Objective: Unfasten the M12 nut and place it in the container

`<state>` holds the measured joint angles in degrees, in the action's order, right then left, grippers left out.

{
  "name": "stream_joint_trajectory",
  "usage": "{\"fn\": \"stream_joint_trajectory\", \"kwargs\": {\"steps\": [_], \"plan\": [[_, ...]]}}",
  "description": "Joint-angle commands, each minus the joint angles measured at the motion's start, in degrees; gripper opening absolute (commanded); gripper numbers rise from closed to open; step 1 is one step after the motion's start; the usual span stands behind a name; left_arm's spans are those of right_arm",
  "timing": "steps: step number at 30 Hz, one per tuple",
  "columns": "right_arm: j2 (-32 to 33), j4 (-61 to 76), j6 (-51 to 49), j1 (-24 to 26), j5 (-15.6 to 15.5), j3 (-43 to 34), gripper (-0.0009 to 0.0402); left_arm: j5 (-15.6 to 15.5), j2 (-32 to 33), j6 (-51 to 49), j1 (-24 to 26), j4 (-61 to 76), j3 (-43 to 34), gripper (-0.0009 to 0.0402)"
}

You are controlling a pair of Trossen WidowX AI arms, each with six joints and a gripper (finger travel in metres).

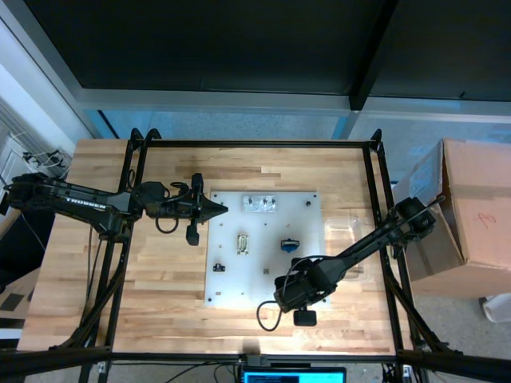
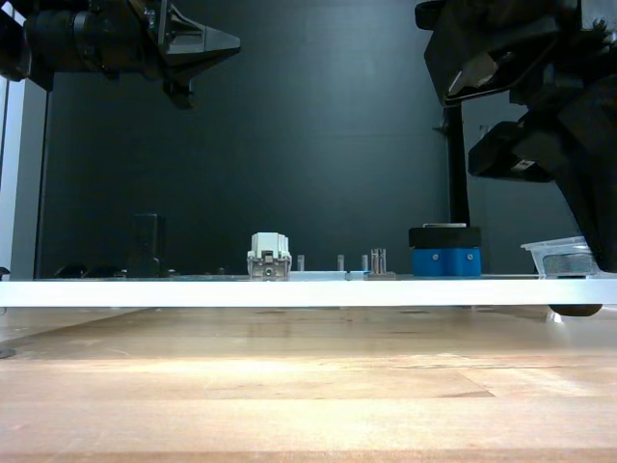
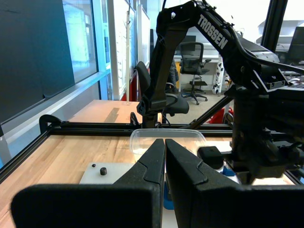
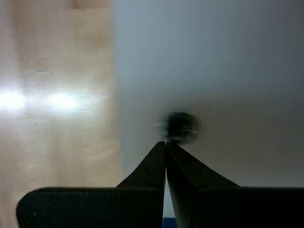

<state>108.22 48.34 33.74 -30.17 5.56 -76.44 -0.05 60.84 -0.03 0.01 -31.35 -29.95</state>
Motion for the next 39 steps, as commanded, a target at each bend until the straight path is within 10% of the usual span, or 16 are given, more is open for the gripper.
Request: {"fn": "stream_joint_trajectory", "kwargs": {"steps": [1,6,17,39], "plan": [[-1.6,3.1,2.9,0.0,7.1,-0.1,0.0000,0.0,0.0,0.0,0.0,0.0,0.0,0.0000],[-2.8,5.3,3.9,0.0,7.2,-0.7,0.0000,0.0,0.0,0.0,0.0,0.0,0.0,0.0000],[-5.0,0.8,1.9,-0.1,-11.1,-0.7,0.0000,0.0,0.0,0.0,0.0,0.0,0.0,0.0000],[0.9,-3.3,-1.0,-0.1,-7.6,-0.7,0.0000,0.0,0.0,0.0,0.0,0.0,0.0,0.0000]]}}
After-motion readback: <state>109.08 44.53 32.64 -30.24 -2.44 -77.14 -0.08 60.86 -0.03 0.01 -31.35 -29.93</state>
